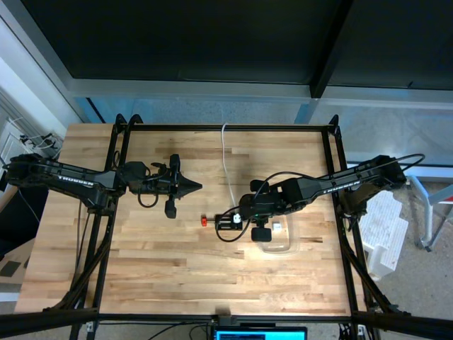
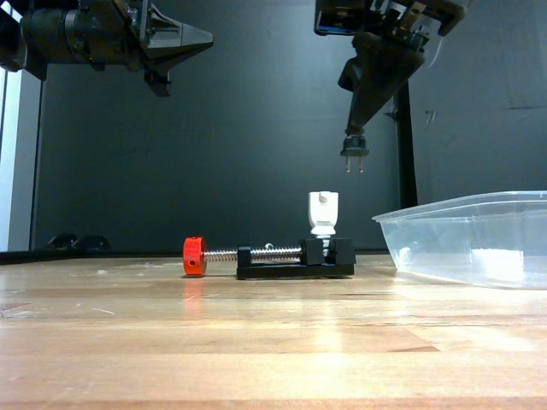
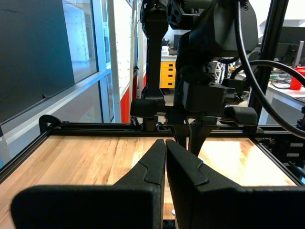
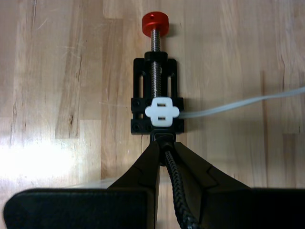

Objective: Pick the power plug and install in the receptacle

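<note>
My right gripper point(image 2: 359, 120) is shut on the power plug point(image 2: 355, 152), a small dark plug whose two prongs point down. It hangs a short way above the receptacle point(image 2: 322, 212) and slightly to its right, not touching it. The receptacle is a white two-slot socket face point(image 4: 162, 110) clamped in a black block point(image 4: 157, 98) with a red knob point(image 4: 155, 20). In the right wrist view the plug point(image 4: 164, 142) sits between the fingertips, a black braided cord trailing back. My left gripper point(image 1: 190, 186) is shut and holds nothing, parked high over the table's left half.
A clear plastic tray point(image 1: 277, 244) lies just right of the receptacle, under the right arm. The white cord point(image 1: 228, 163) runs from the receptacle toward the table's far edge. A black frame point(image 1: 226, 127) borders the table.
</note>
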### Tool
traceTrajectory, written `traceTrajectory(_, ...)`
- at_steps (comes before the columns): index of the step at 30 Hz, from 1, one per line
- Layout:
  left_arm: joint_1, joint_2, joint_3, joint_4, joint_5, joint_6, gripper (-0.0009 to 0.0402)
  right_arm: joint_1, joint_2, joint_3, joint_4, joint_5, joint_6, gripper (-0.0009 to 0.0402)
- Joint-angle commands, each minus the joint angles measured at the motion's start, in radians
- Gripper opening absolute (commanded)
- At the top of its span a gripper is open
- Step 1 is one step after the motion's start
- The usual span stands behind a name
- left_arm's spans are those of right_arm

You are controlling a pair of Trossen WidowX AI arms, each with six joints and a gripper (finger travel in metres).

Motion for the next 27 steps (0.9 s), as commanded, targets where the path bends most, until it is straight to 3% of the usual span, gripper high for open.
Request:
traceTrajectory(1,0.0,0.0,0.0,0.0,0.0,0.0,0.0,-0.006,0.027,0.022,0.004,-0.001,-0.008,0.0)
traceTrajectory(12,0.0,0.0,0.0,0.0,0.0,0.0,0.0,-0.016,0.09,0.058,0.026,-0.004,-0.026,0.0)
traceTrajectory(27,0.0,0.0,0.0,0.0,0.0,0.0,0.0,-0.023,0.097,0.057,0.045,-0.003,-0.049,0.0)
